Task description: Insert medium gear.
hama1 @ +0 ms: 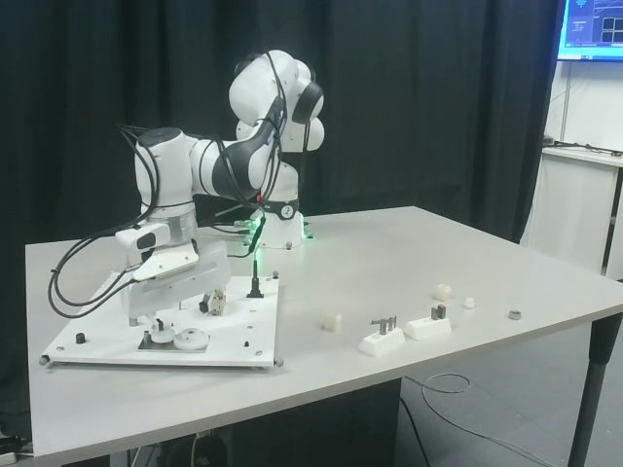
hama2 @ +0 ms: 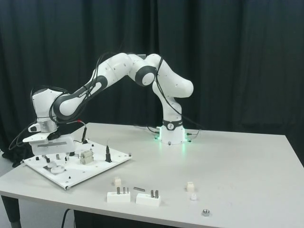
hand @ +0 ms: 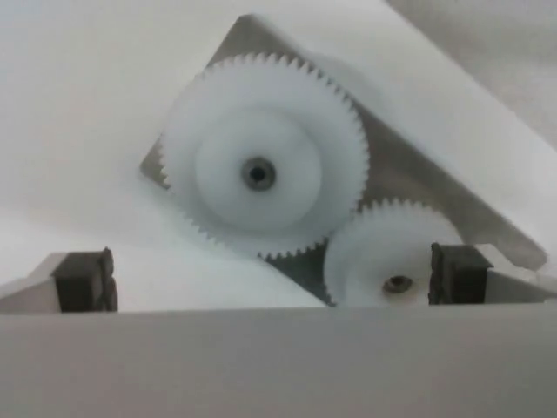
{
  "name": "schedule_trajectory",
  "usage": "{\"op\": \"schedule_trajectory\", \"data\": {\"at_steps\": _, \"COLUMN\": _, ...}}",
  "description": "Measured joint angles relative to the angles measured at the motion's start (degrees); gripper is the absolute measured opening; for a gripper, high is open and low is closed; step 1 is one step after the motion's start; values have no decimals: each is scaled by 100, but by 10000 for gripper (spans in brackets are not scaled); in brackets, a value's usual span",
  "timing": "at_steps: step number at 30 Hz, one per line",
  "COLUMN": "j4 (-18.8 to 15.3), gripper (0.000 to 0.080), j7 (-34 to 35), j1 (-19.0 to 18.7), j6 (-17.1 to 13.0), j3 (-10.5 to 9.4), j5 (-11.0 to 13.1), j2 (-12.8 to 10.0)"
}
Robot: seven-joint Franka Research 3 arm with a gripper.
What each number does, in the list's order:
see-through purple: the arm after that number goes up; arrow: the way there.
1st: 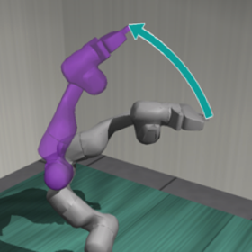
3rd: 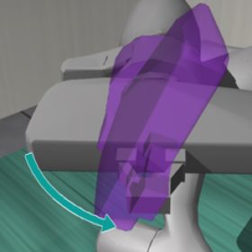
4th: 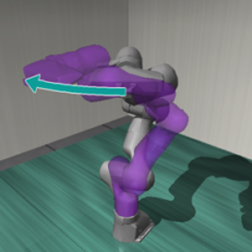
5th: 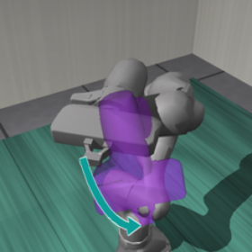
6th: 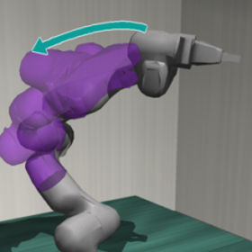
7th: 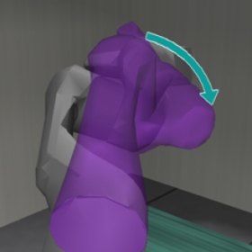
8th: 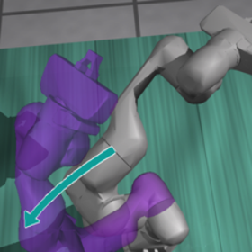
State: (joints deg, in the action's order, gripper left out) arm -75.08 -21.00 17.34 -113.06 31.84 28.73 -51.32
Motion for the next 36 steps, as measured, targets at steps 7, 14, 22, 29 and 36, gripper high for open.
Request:
{"op": "schedule_trajectory", "data": {"at_steps": 7, "j4": -180, "gripper": 800, "j7": -1, "j1": -25, "j6": 16, "j3": 2, "j5": 0, "j2": 102}}
{"op": "schedule_trajectory", "data": {"at_steps": 14, "j4": -321, "gripper": 800, "j7": -46, "j1": -48, "j6": -6, "j3": 19, "j5": 0, "j2": 177}}
{"op": "schedule_trajectory", "data": {"at_steps": 22, "j4": -396, "gripper": 800, "j7": -121, "j1": -55, "j6": -29, "j3": 19, "j5": 0, "j2": 219}}
{"op": "schedule_trajectory", "data": {"at_steps": 29, "j4": -459, "gripper": 800, "j7": -203, "j1": -68, "j6": -88, "j3": 20, "j5": 6, "j2": 247}}
{"op": "schedule_trajectory", "data": {"at_steps": 36, "j4": -607, "gripper": 800, "j7": -333, "j1": -99, "j6": -232, "j3": 7, "j5": 133, "j2": 247}}
